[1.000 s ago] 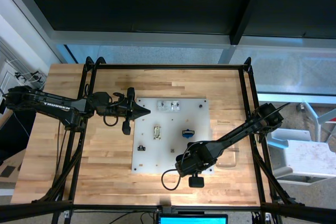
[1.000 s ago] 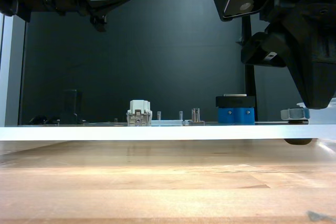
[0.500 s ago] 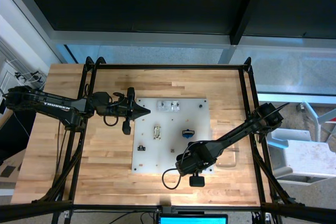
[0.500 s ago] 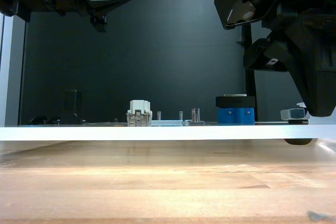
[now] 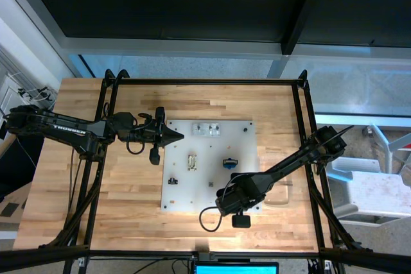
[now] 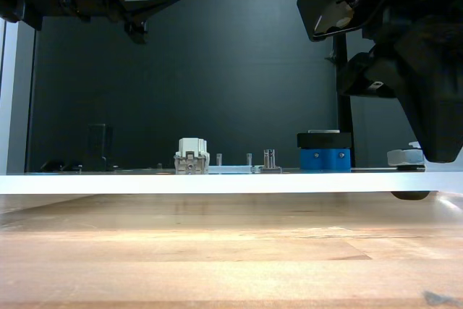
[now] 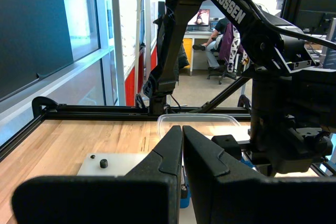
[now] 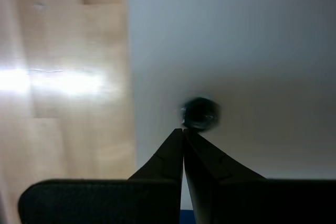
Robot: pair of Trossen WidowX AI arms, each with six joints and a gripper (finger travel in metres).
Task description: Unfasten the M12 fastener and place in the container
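Wood planking forms the counter (image 5: 128, 216), on which a white board (image 5: 186, 198) is laid. At the board's near right edge the right gripper (image 8: 183, 130) is pointed down, its tip brought almost to the board's surface. Its jaws are pressed fully together and nothing is held between them. The small silver nut (image 6: 404, 157) is seen low on the board just beside that tip. In the right wrist view it is shown blurred, as a dark round core with a silvery edge on the white surface just past the closed tips. It is taken to be on its stud, whose ribs are not seen. The clear container (image 5: 282, 197) is set on the counter just off the board's right edge, partly crossed by the right arm, and the nut is not seen in it. Farther along the board a white connector (image 6: 191, 158) and a blue block (image 6: 324, 158) are mounted. Farthest, the left gripper (image 5: 178, 136) is held high over the board's left edge. Its jaws are closed on nothing.
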